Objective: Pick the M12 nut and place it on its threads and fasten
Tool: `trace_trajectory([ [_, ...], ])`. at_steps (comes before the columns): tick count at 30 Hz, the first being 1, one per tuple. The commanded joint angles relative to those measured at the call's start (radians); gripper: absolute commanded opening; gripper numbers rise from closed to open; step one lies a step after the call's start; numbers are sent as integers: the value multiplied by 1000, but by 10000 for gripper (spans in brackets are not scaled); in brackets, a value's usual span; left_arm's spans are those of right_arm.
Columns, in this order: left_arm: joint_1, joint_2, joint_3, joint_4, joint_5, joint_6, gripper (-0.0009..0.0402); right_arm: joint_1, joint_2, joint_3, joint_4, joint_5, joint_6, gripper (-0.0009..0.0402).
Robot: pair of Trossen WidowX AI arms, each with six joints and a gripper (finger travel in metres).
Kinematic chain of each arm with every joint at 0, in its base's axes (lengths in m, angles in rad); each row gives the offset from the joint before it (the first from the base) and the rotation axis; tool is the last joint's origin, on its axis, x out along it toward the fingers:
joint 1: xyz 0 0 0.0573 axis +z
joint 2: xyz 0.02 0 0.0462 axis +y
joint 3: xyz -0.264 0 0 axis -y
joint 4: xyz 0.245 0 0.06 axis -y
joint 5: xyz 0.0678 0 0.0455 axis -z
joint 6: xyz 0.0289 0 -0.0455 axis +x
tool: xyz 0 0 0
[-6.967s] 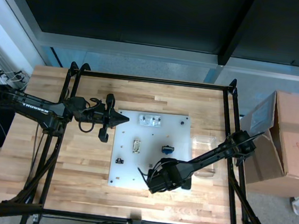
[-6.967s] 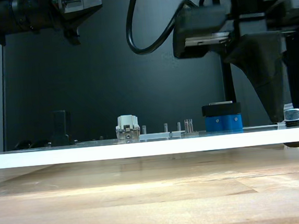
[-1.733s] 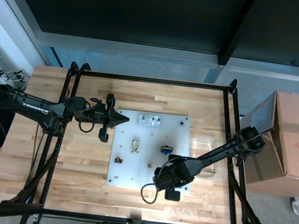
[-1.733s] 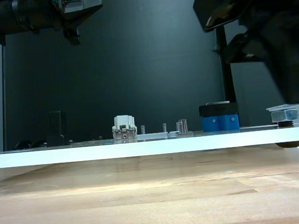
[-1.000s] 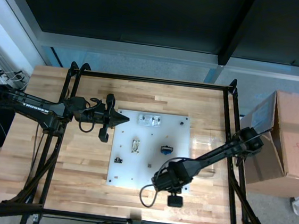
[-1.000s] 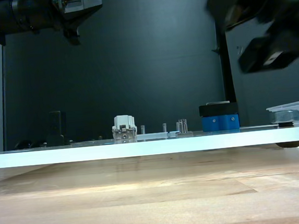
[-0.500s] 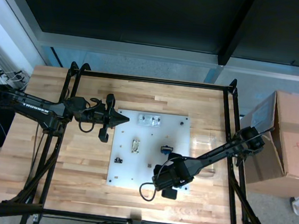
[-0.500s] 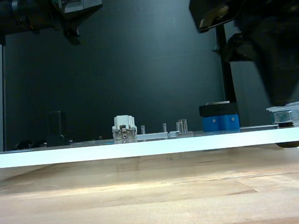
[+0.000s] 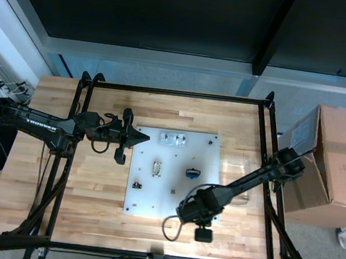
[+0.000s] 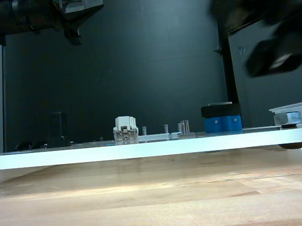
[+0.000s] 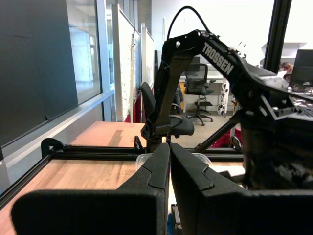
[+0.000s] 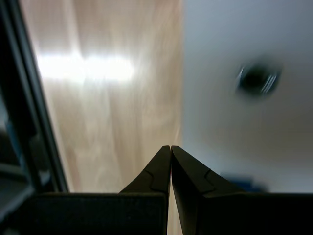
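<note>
Low view is taken first: the M12 nut point(image 10: 287, 117) is seen lying level on its stud point(image 10: 288, 125) at the 5 o'clock corner of the white board point(image 9: 154, 192), with only a thin dark band of the stud showing beneath it. The clear tray point(image 10: 300, 104) is merely behind it. This is borne out by the right wrist view, where the nut is seen, blurred, on the white board itself and clear of any finger.

The right tool point(image 12: 170, 148) is held above the board's 5 o'clock edge, well above the nut, with its fingers pressed together and nothing pinched between them. The left tool point(image 11: 169, 146) is held high off the board's 10 o'clock side, over the tabletop point(image 9: 93, 183), and its fingers are likewise pressed together on nothing.

Picking and placing are judged to be done, and the fastening step is judged to be in hand, with the nut released between grips. Whether the nut is run fully down cannot be told, though little thread is left exposed.

For the next move, the right tool would need to be spread, lowered squarely over the nut so that opposite flats are met, closed, and turned about the stud's axis. Off-centre contact should be avoided, lest the nut be cocked on its threads.
</note>
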Motion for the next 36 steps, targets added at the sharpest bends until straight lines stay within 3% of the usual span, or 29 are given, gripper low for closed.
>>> trace_trajectory([
  [1,0,0,0,1,0,0,0,-2,-12,0,-16,92,5,0],
  [10,0,1,0,0,0,0,0,-4,-12,0,-16,318,84,0],
  [14,0,0,0,-14,1,0,0,-4,-3,0,6,380,99,0],
  [21,0,0,0,-17,0,0,0,-5,24,0,47,364,97,0],
  [22,0,0,0,-18,0,0,0,-5,24,0,45,334,93,0],
  [26,0,0,0,-18,0,0,0,-5,0,1,5,29,46,0],
  [27,0,0,0,-18,0,0,0,-5,-8,1,-10,0,47,0],
  [28,0,0,0,-17,0,0,0,-4,-13,1,-24,1,48,0],
  [36,0,0,0,-19,0,0,0,-4,-26,1,-53,163,75,0],
])
